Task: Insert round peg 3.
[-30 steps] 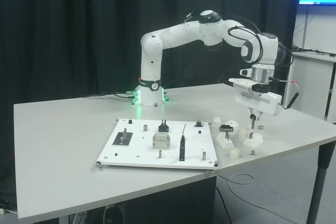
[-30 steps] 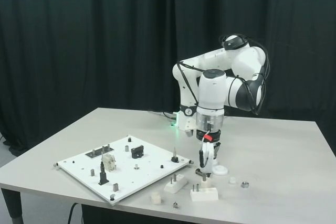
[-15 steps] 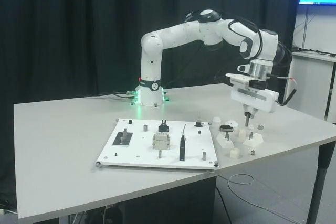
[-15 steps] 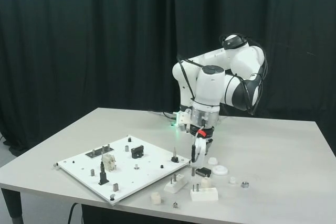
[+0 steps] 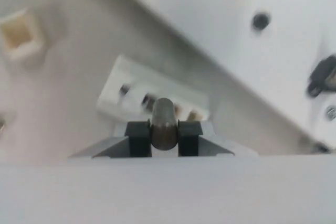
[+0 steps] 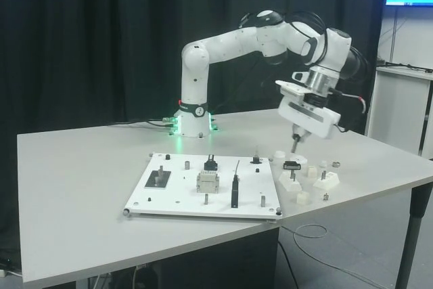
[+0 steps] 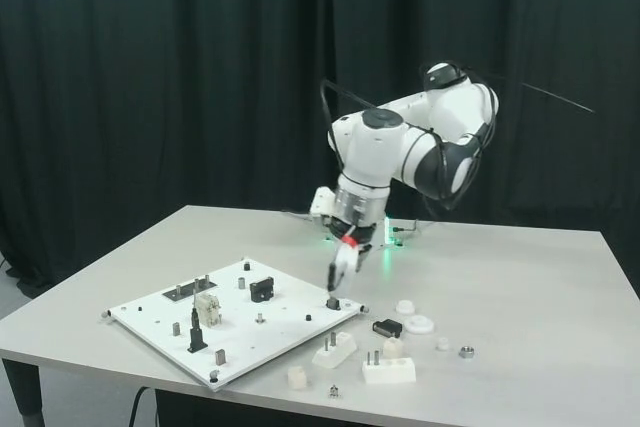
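Note:
My gripper (image 6: 295, 141) is shut on a grey round peg (image 6: 294, 144) and hangs tilted in the air above the table's right part, near the far right corner of the white board (image 6: 176, 191). In the second room view the gripper (image 7: 333, 272) holds the peg (image 7: 331, 278) just above the board's (image 7: 150, 312) near corner. From the wrist, the peg (image 5: 164, 119) sits upright between the black pads (image 5: 137, 137) of the gripper (image 5: 164, 131). Below it lies a white holder block (image 5: 118, 90) with small pegs, beside the board's edge (image 5: 294, 51).
Several white blocks (image 6: 326, 181) and small parts lie on the table right of the board, one with a black piece (image 6: 293, 164) on top. The board carries several fixtures, among them a black upright part (image 6: 234, 191). A small square white block (image 5: 21, 35) lies apart. Green light glows at the arm's base (image 6: 177, 123).
The gripper lifted with the peg from among the white blocks, swung toward the board and tilted. The blocks stayed in place.

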Available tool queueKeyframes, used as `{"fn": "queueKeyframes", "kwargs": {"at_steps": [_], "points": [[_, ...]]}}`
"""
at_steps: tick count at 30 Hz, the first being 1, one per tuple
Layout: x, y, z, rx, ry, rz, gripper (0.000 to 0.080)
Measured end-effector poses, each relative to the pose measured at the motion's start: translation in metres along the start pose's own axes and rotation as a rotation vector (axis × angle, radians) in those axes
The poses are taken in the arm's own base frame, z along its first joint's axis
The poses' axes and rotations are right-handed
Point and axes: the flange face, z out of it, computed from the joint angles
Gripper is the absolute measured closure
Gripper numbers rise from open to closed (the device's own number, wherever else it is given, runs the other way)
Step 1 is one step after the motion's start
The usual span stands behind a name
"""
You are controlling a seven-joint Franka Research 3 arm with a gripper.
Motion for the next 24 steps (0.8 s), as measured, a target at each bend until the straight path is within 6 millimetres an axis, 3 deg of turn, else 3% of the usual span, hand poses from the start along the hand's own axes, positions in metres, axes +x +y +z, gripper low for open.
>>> {"fn": "queueKeyframes", "kwargs": {"at_steps": [13,24], "points": [[0.076,-0.025,0.005,-0.033,0.070,-0.034,0.0698],[0.148,-0.050,0.026,-0.052,0.073,-0.101,0.0698]]}}
